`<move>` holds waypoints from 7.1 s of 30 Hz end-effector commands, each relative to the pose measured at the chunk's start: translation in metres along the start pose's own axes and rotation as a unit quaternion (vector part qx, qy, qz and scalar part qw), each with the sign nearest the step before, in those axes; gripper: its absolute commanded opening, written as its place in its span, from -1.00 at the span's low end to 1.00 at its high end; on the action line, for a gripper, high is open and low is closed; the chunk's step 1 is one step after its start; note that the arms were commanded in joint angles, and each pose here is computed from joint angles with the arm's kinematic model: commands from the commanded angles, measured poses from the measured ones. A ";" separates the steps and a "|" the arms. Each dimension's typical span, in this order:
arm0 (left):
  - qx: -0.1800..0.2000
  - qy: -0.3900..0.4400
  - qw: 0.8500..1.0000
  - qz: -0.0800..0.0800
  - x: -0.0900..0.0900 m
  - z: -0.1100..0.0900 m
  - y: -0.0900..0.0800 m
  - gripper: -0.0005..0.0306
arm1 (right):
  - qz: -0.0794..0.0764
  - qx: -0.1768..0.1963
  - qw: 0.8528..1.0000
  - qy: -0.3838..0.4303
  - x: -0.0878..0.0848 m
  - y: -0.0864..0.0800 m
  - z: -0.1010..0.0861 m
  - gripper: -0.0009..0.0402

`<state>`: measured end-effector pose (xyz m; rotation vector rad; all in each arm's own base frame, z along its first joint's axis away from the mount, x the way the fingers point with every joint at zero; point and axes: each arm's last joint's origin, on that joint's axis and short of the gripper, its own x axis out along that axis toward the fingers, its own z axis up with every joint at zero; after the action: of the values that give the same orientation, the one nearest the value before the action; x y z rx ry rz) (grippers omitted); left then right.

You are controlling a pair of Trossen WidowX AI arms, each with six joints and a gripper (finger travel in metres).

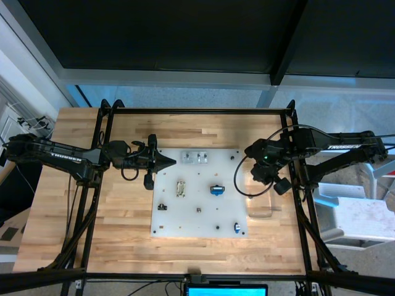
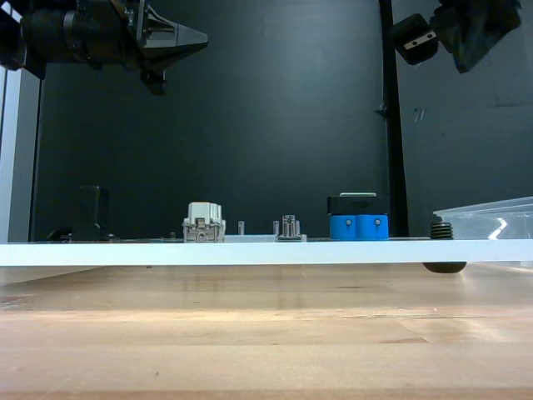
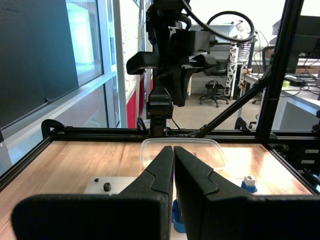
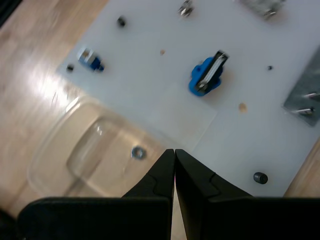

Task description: Pick the M12 fastener and fasten on the M12 threads

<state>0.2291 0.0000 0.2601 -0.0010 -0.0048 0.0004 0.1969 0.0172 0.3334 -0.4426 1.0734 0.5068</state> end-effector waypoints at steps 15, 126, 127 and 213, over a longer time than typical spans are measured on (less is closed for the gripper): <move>0.000 0.000 1.000 0.000 0.000 0.000 0.000 -0.96 | 0.060 -0.236 0.962 0.125 0.031 0.009 0.006 -0.96; 0.000 0.000 1.000 0.000 0.000 0.000 0.000 -0.96 | 0.115 -0.441 0.878 0.146 0.191 0.035 -0.033 -0.16; 0.000 0.000 1.000 0.000 0.000 0.000 0.000 -0.96 | 0.115 -0.441 0.878 0.145 0.191 0.035 -0.033 -0.19; 0.000 0.000 1.000 0.000 0.000 0.000 0.000 -0.96 | 0.103 -0.466 0.870 0.120 0.194 0.044 0.165 -0.88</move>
<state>0.2291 0.0000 0.2602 -0.0010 -0.0052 0.0004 0.3626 0.1798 0.2215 -1.2763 1.0665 1.1949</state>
